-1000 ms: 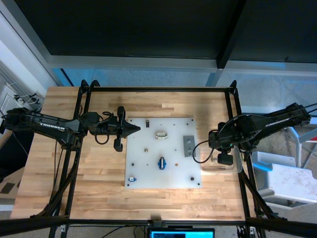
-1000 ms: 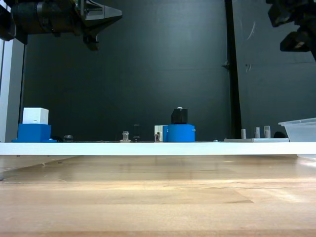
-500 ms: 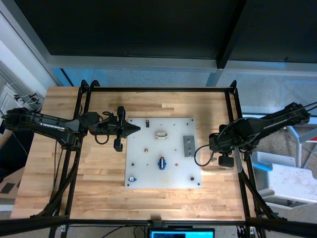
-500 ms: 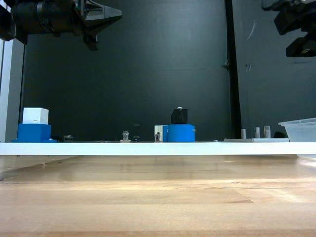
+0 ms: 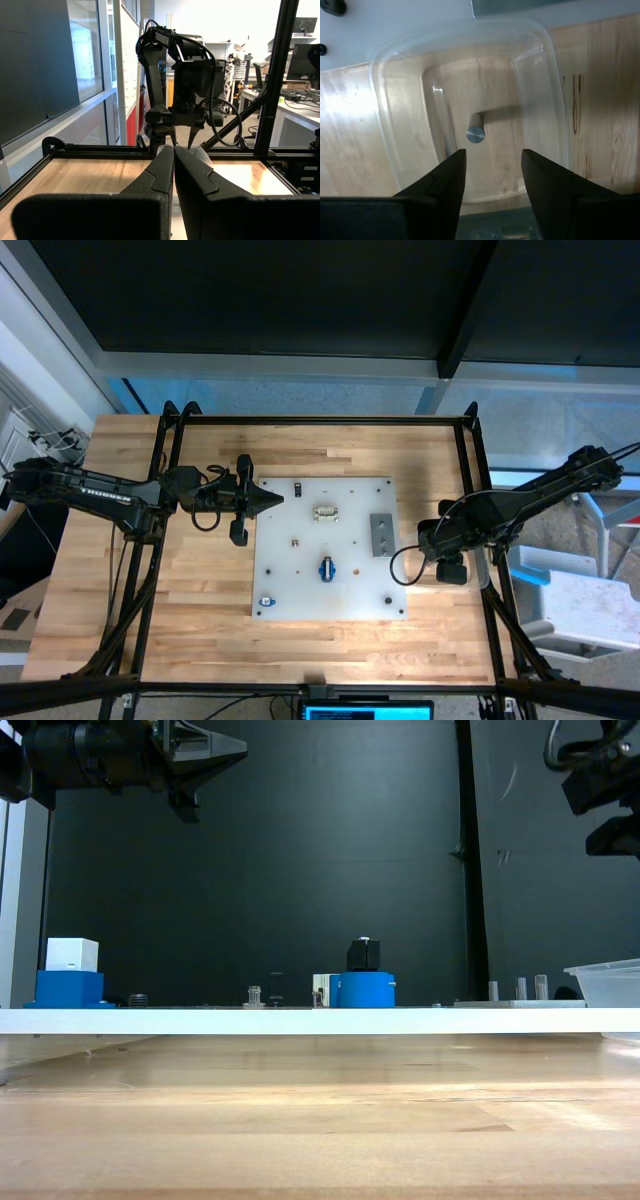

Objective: Pick the 16mm cylinder and place it in the taskboard

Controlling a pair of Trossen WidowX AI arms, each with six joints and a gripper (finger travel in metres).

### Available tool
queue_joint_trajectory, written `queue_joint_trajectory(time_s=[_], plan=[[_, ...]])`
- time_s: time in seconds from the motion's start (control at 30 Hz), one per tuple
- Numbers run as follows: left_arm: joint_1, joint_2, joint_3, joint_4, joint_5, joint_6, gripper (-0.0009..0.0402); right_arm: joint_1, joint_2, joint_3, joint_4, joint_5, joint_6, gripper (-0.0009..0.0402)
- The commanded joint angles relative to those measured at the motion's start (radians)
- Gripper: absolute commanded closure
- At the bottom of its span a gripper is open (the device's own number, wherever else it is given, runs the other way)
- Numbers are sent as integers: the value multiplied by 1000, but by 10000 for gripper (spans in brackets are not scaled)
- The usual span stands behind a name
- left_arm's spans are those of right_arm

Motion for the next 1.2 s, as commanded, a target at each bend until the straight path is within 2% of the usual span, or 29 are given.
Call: queue_joint_trajectory(time_s=[0.03,0.4,0.8,1.2], plan=[[0,0,0,0,0,0,393,8,0,-19,7,1,14,219],[0,0,0,0,0,0,393,31,3,-99,103,1,33,215],[0,0,0,0,0,0,393,43,61,-153,200,-8,59,215],[0,0,0,0,0,0,393,59,61,-194,242,2,81,215]])
